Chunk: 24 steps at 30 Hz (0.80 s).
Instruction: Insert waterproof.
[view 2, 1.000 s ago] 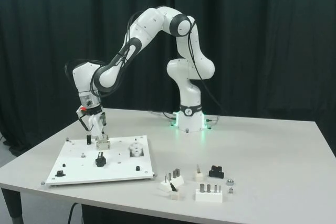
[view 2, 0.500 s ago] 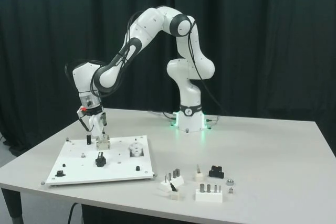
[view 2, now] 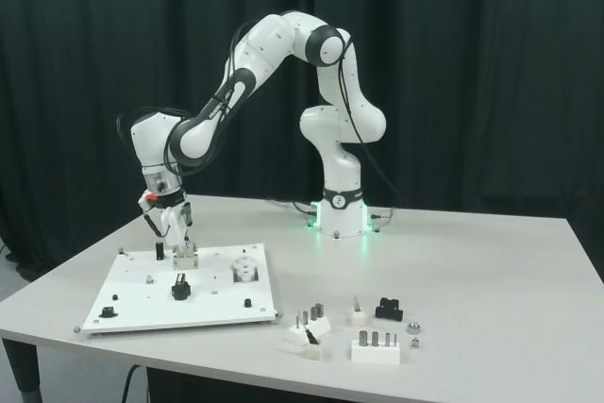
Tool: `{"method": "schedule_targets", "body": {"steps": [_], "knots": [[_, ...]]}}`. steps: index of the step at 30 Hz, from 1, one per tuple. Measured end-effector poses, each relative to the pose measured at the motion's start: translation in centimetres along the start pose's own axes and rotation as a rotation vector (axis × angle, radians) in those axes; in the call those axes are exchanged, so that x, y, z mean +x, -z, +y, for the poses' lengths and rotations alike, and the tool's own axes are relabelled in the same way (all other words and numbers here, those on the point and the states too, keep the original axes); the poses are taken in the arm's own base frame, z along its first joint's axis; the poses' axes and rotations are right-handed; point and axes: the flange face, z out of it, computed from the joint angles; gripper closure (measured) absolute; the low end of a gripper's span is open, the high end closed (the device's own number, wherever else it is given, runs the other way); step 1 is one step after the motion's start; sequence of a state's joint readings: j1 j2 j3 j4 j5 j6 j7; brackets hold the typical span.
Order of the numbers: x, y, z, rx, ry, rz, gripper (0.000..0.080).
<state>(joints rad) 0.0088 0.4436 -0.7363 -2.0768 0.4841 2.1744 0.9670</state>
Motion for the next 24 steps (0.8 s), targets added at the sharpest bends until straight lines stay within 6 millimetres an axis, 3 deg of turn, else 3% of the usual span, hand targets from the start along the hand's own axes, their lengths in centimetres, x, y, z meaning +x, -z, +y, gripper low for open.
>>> {"method": "schedule_targets", "body": {"steps": [24], "knots": [[-0.08,0.06,-0.27,-0.005,0.01,0.013,0.0495]]}}
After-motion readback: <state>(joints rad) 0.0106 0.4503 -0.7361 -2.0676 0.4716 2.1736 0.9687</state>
